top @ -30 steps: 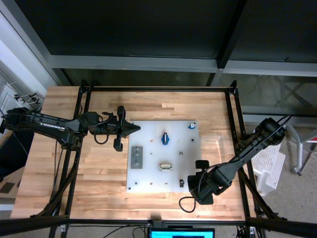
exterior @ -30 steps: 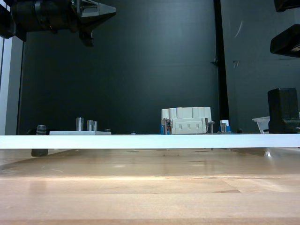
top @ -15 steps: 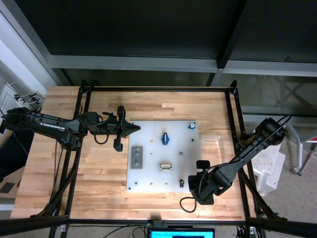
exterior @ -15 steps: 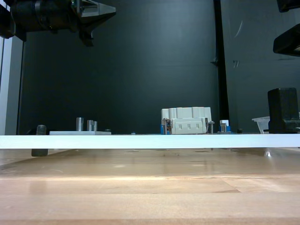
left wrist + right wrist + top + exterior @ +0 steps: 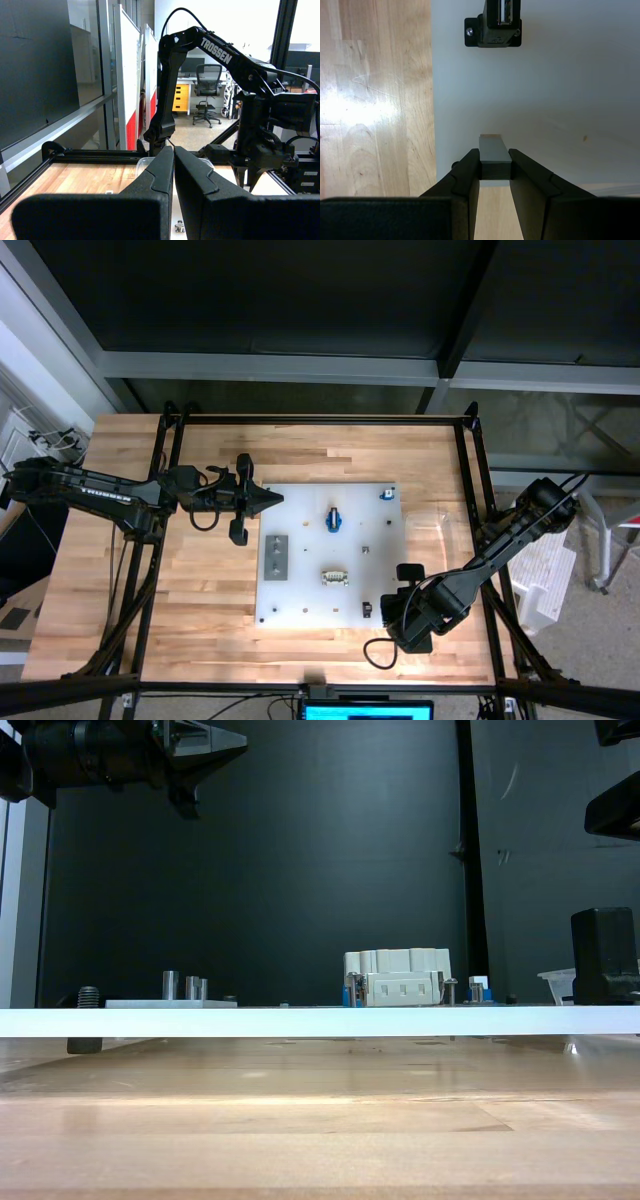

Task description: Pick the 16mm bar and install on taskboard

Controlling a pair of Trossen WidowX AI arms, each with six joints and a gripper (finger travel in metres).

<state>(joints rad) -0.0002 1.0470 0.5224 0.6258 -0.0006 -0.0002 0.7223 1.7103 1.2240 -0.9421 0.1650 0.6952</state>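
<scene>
My right gripper [image 5: 495,157] hangs over the near right corner of the white task board [image 5: 300,590], its two fingers [image 5: 467,172] clamped on the 16mm bar [image 5: 495,147]. The bar is held off the board and sits in no seat. Its long axis runs out along the fingers, away from the wrist camera and towards the board below. I cannot tell whether it hangs dead upright or leans. Its free end sits over bare white board just inside the right edge, with the wooden table [image 5: 200,580] showing beyond the board's edges.

The nearest thing to the bar is a black socket [image 5: 493,25], screwed to the board to its left and well apart from it. Further left along the near side stands a beige connector [image 5: 335,578]. A grey plate with pegs [image 5: 275,557] sits towards the left edge, and a blue knob [image 5: 333,519] towards the far side.

My left gripper [image 5: 173,155] is up high over the board's far left corner, pointing right, fingers pressed together on nothing.
</scene>
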